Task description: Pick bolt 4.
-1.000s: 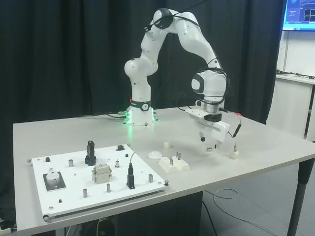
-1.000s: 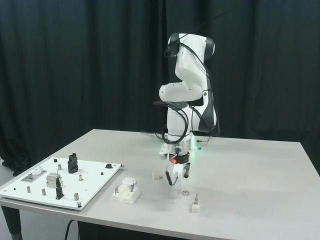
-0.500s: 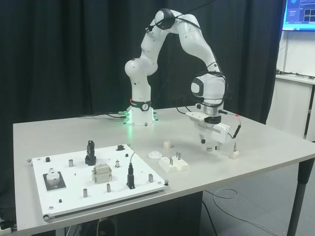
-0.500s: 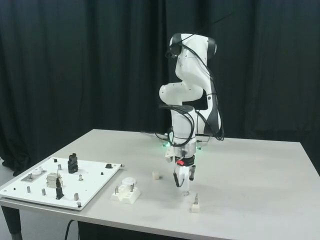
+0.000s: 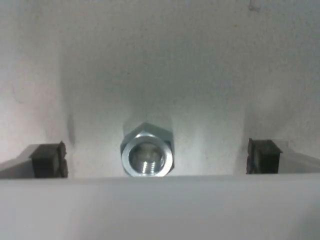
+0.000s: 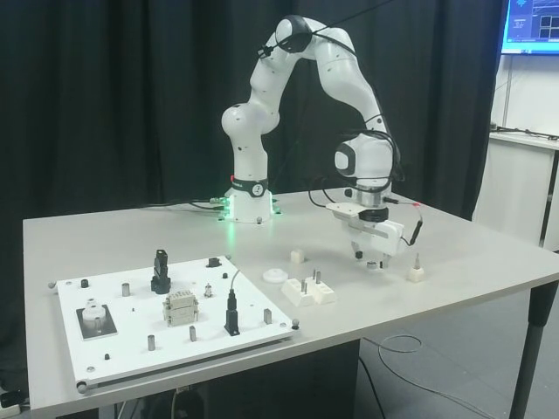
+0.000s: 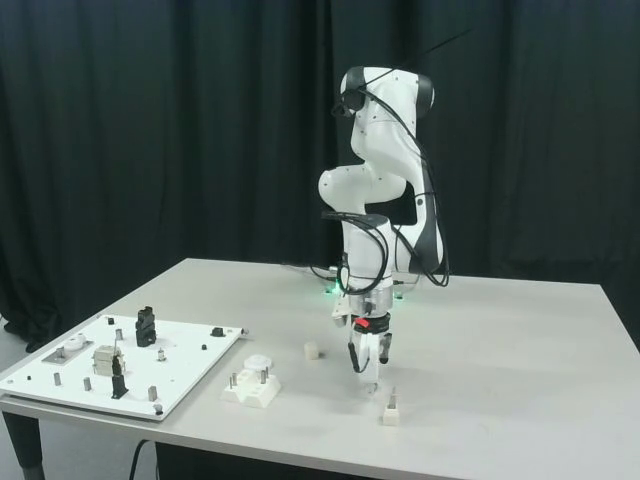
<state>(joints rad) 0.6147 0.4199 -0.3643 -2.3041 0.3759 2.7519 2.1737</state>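
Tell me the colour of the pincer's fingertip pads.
Black pads, seen best in the wrist view.

Grey table (image 6: 131,231): white board (image 6: 253,336) at one end; white blocks (image 6: 307,292), disc (image 6: 274,276), nut (image 5: 147,156) mid-table; small white block (image 6: 416,274) near the far edge.

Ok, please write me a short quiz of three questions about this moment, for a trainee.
1. True or false: the pincer has its fingers apart, on either side of the hex part.
2. On what does the hex part lie?
A. the white board
B. the grey table
3. Fill in: the hole of the hex part faces ____.

Key: 1 true; 2 B; 3 upward, toward the wrist camera.
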